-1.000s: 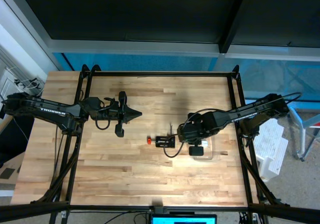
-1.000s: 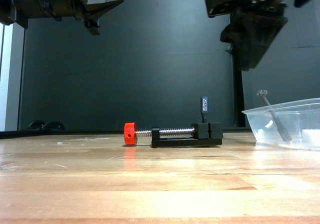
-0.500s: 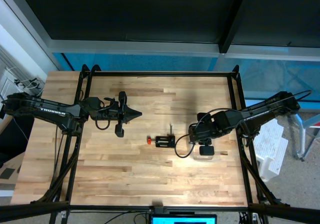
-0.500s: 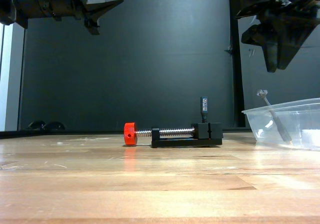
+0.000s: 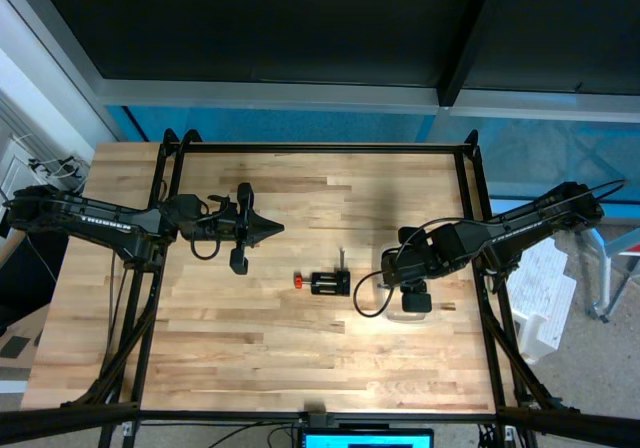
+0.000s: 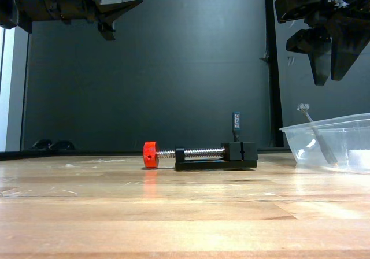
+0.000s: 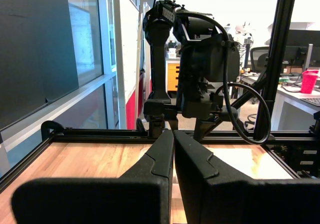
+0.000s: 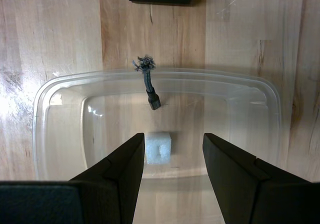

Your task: Pick the usb-c connector and install on the hub

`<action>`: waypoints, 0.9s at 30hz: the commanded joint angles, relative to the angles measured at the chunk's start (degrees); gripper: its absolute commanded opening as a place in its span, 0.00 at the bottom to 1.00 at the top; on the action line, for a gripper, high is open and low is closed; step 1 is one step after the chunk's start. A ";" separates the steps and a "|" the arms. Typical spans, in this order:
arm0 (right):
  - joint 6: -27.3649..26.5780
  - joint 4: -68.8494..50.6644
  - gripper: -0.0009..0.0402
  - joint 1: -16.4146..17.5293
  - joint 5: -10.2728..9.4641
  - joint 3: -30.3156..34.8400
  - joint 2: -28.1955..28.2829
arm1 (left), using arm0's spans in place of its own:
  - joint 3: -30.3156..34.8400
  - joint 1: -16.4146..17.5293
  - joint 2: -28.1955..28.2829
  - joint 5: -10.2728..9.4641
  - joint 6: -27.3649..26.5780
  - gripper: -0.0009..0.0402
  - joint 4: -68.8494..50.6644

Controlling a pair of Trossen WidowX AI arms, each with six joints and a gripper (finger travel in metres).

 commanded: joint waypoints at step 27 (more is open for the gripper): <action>-0.04 16.61 0.41 1.55 -0.57 -8.37 8.37 | 0.00 0.02 0.02 0.00 0.00 0.02 0.02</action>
